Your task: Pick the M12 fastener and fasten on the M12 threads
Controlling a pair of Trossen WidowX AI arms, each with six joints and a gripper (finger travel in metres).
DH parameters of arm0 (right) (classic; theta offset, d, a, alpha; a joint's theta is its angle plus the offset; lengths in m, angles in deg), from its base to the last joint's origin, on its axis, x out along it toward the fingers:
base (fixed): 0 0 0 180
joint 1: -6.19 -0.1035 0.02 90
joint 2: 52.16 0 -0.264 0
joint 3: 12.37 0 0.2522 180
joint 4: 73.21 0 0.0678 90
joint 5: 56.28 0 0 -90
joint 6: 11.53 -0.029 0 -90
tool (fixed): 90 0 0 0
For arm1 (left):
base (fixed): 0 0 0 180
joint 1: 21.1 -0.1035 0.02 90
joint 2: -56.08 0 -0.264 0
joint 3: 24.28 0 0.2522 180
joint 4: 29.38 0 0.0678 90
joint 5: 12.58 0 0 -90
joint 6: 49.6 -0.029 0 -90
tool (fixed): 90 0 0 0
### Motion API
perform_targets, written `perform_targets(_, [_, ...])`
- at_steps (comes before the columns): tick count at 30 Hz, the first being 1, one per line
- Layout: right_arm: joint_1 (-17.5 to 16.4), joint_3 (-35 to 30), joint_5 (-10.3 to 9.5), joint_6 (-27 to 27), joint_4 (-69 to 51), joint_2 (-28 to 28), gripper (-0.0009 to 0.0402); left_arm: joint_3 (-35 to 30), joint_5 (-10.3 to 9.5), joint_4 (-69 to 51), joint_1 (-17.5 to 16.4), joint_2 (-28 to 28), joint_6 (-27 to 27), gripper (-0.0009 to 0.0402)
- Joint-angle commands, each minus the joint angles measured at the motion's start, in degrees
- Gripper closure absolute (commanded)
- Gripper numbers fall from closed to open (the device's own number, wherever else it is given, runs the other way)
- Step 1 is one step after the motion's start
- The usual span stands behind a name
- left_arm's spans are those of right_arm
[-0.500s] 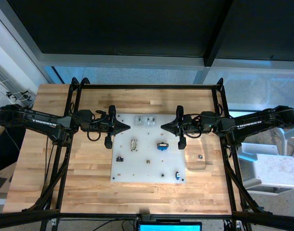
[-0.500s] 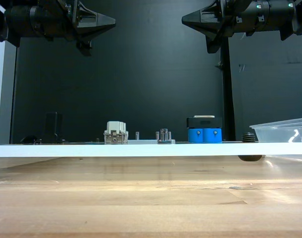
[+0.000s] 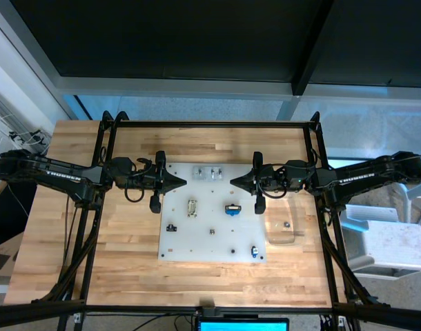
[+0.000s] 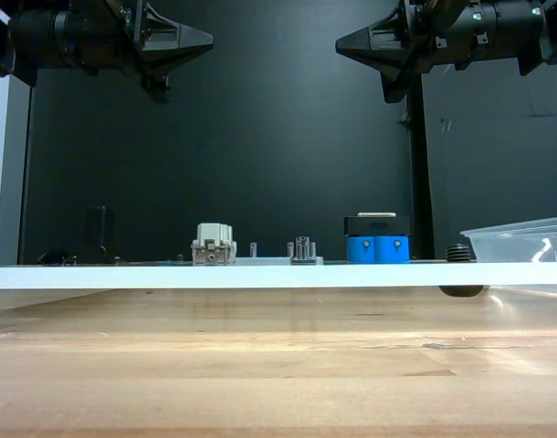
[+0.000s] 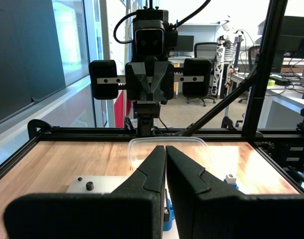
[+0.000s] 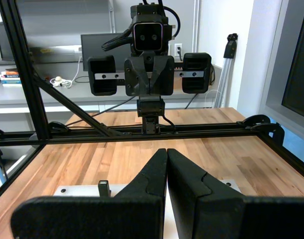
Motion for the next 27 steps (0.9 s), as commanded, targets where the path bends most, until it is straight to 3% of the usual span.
perform_targets(1, [0.0,-0.5,-0.04,-0.1,-1.9,-0.2,0.0393,0.0,0.02,0.0,0.0,0.0,0.0,0.0393])
perform_targets(7, [-0.2,-7.2,-0.09,0.4,-23.4,-1.3,0.0393,0.0,0.02,0.0,0.0,0.0,0.0,0.0393])
perform_targets(13, [-1.0,-13.8,-2.78,2.4,-44.5,-1.2,0.0393,0.0,0.02,0.0,0.0,0.0,0.0,0.0393])
perform_targets(25, [-2.9,-23.3,-3.23,11.6,-76.1,-1.0,0.0393,0.0,0.02,0.0,0.0,0.0,0.0,0.0393])
perform_targets(27, [-3.0,-23.9,-4.26,13.8,-79.0,-1.0,0.0393,0.0,0.02,0.0,0.0,0.0,0.0,0.0393])
